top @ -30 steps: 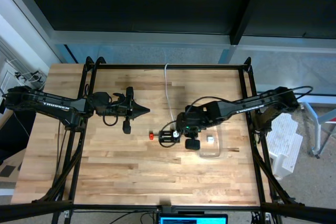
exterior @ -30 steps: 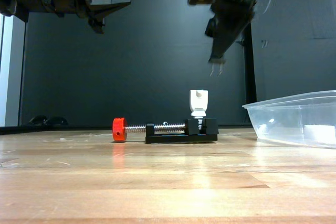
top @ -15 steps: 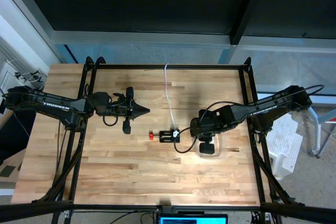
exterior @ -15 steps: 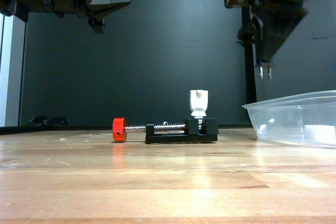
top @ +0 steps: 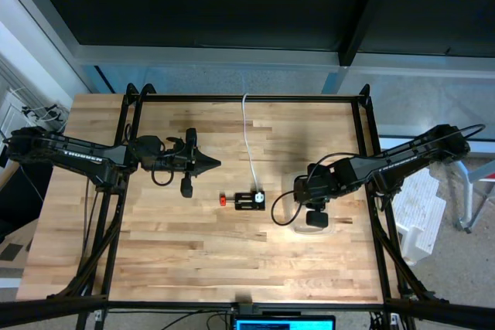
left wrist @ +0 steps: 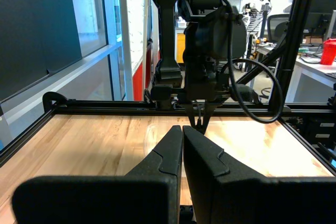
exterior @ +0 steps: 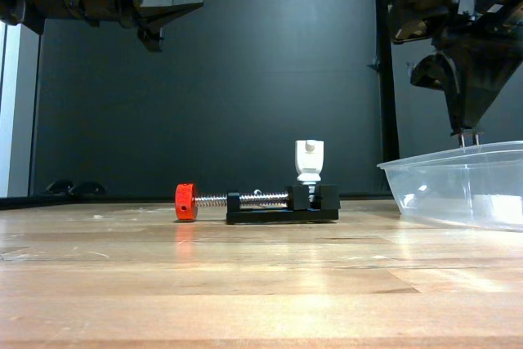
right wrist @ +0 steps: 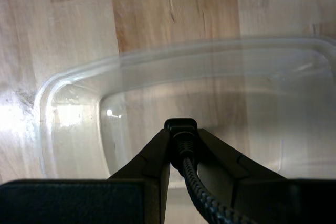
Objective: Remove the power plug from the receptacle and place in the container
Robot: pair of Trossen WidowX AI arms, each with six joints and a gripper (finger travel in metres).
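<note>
Count: two grippers, one power plug, one receptacle, one clamp, one container, one white cable.

The left gripper [top: 209,163] hangs high over the left half of the table [top: 193,260], well apart from all task items. Its fingers [left wrist: 163,153] are pressed together with nothing between them.

The right gripper [exterior: 467,130] points straight down over the container [exterior: 445,190]. Its jaws are closed narrowly on the power plug [right wrist: 181,126], and the plug's thin black cord [right wrist: 198,195] runs back between the fingers [right wrist: 223,162]. In the low view the plug's two metal prongs [exterior: 468,140] hang at about the level of the container's rim. The right wrist view shows the plug over the container's floor, near one rounded end. Whether it touches the plastic cannot be told.

The receptacle [exterior: 309,159] stands upright in the black clamp [exterior: 282,204], its socket vacant. The red-orange knob [exterior: 185,201] is at the clamp's left end. The white cable [top: 248,133] runs from the receptacle toward the far edge of the table.

Change against the earlier frames: one second ago the right gripper held the plug high, just right of the receptacle. Half a second ago it was above the container's left end. It is now further right and lower. The left gripper, clamp, receptacle and container have not moved.
</note>
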